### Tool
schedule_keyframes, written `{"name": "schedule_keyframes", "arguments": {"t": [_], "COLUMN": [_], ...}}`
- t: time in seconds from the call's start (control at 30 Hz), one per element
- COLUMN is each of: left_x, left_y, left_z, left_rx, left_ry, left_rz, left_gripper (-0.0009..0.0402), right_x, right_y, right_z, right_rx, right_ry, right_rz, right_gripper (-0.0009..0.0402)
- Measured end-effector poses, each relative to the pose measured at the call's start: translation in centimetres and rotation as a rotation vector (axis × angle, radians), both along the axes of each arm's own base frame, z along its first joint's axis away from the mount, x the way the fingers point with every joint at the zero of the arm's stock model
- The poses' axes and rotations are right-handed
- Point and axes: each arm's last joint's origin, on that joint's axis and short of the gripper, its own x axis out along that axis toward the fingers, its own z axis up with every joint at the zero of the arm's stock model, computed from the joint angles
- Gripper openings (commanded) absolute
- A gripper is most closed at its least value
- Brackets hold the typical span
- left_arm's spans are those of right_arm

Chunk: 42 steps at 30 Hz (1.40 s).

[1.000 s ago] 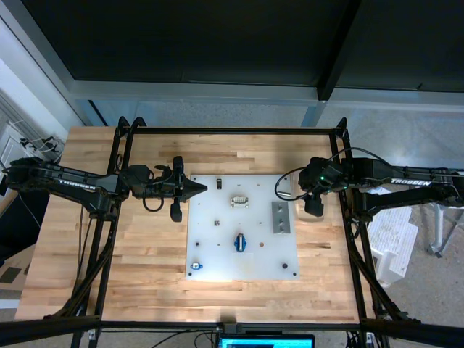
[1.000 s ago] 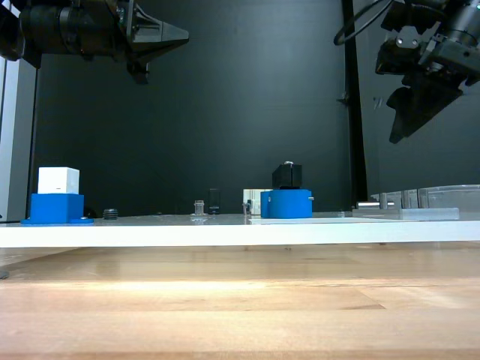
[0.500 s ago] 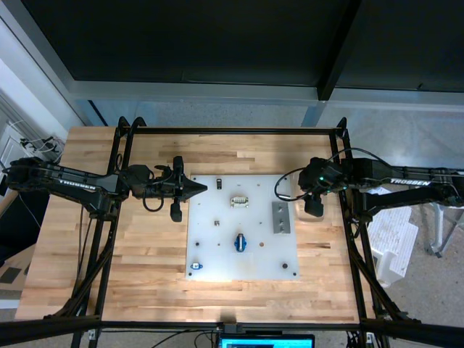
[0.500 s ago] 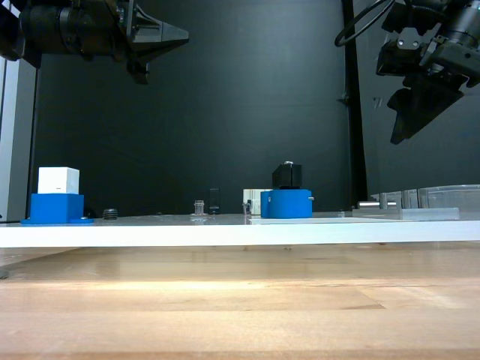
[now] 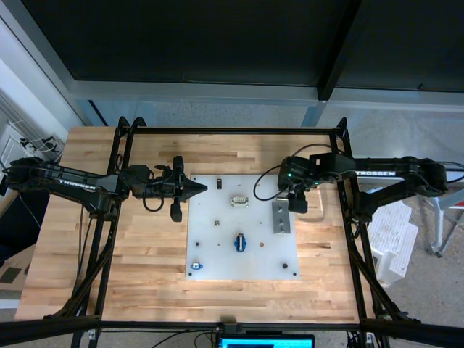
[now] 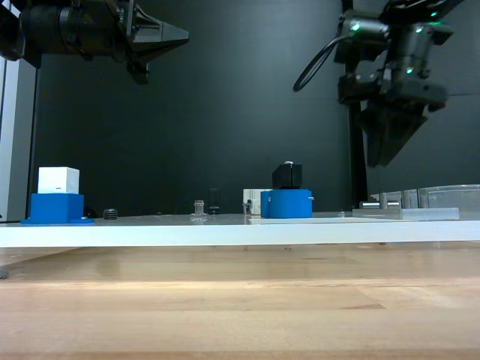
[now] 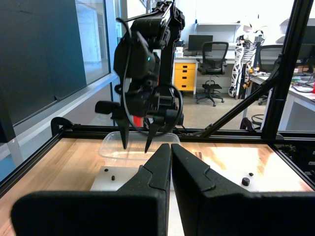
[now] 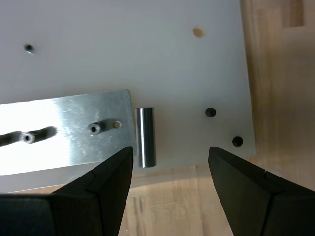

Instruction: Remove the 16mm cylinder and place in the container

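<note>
Reaching arm: the right gripper point(image 8: 170, 150) hangs point-down over the far right part of the white board point(image 8: 147, 44). Its fingers are apart and hold nothing, and it is by far the nearer gripper.
Peg: the 16mm cylinder point(image 8: 144, 136) lies flat on the board below it, just beside the metal block's point(image 8: 64, 128) short end and closer to one finger.
Axis: it runs along that short end, crosswise to the gripper's opening.
Container: the container point(image 7: 109, 146) sits on the desk off the board's right edge, near the gripper.
Parked arm: the left gripper point(image 5: 197, 188) is held level and high, fingers together.
</note>
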Motion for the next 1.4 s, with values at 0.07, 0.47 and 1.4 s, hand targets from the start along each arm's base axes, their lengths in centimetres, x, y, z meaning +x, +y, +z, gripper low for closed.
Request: {"name": "schedule_keyframes", "arguments": {"t": [0.07, 0.47, 1.4], "left_x": [0.0, 0.0, 0.0], "left_y": [0.0, 0.0, 0.0], "left_z": [0.0, 0.0, 0.0], "left_rx": [0.0, 0.0, 0.0], "left_ry": [0.0, 0.0, 0.0], "left_rz": [0.0, 0.0, 0.0], "left_gripper": [0.0, 0.0, 0.0], "right_x": [0.4, 2.1, 3.0], "right_y": [-0.1, -0.3, -1.3], "right_z": [-0.6, -3.6, -5.4], "right_rx": [0.0, 0.045, 0.044], "right_ry": [0.032, 0.146, 0.174], "right_rz": [0.017, 0.056, 0.104], "right_gripper": [0.0212, 0.0212, 0.013]}}
